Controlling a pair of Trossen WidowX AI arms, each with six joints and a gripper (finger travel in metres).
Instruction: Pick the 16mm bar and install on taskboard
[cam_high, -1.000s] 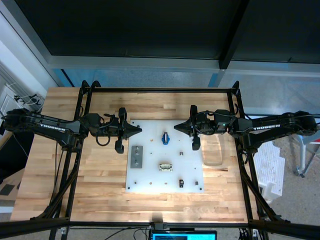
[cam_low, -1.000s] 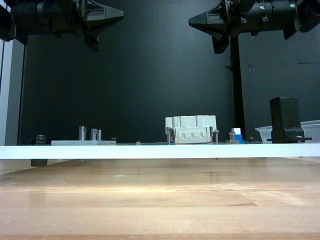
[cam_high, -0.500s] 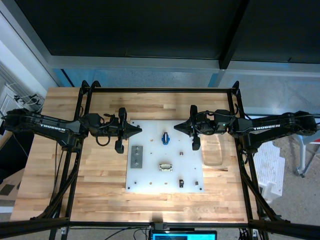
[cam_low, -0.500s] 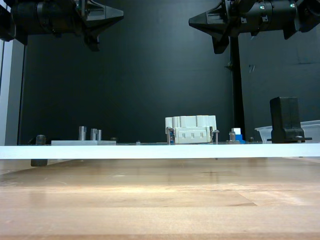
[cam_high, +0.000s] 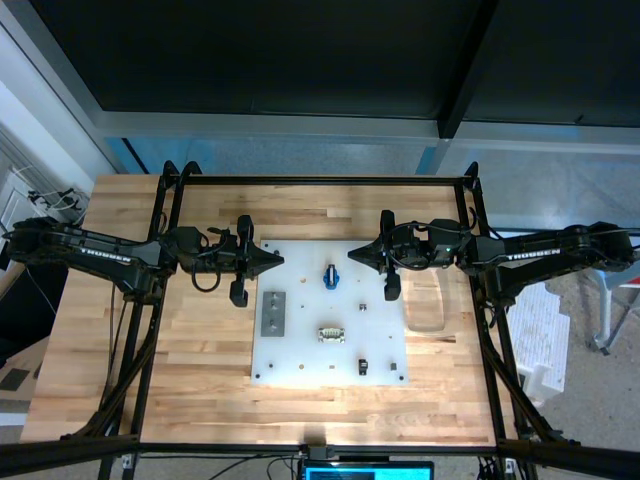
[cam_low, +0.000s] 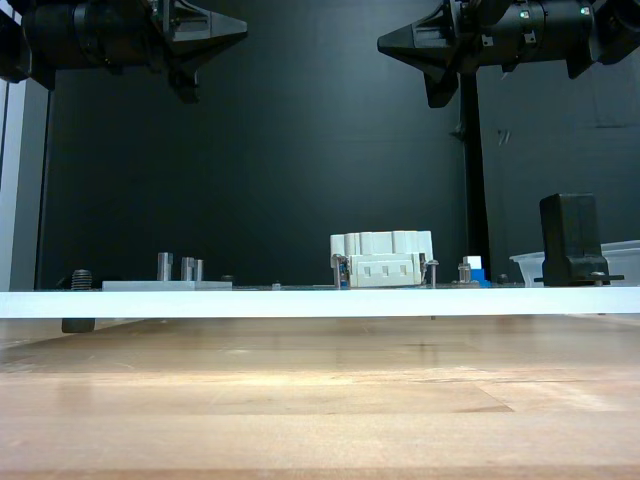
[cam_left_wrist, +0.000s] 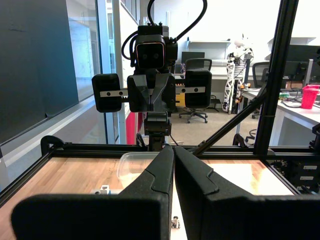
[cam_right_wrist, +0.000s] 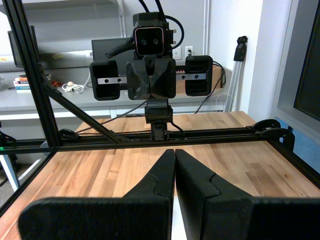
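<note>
The white taskboard (cam_high: 300, 352) lies flat mid-table, carrying a blue knob (cam_high: 331, 275), a grey two-hole block (cam_high: 272, 312) and a silver connector (cam_high: 331, 333). A tiny dark-grey stub that I take for the 16mm bar (cam_high: 397, 369) sits near the board's near right corner. My left gripper (cam_high: 281, 258) hovers high over the board's far left corner, shut and empty. Facing it, my right gripper (cam_high: 350, 255) hangs over the far right part, shut and empty as well. In both wrist views the fingers (cam_left_wrist: 165, 165) (cam_right_wrist: 165, 165) meet with nothing between them.
A clear plastic tray (cam_high: 426, 305) rests on the wood just right of the board. A small black clip-like part (cam_high: 363, 365) stands on the board's near right area. A black frame (cam_high: 320, 181) borders the table.
</note>
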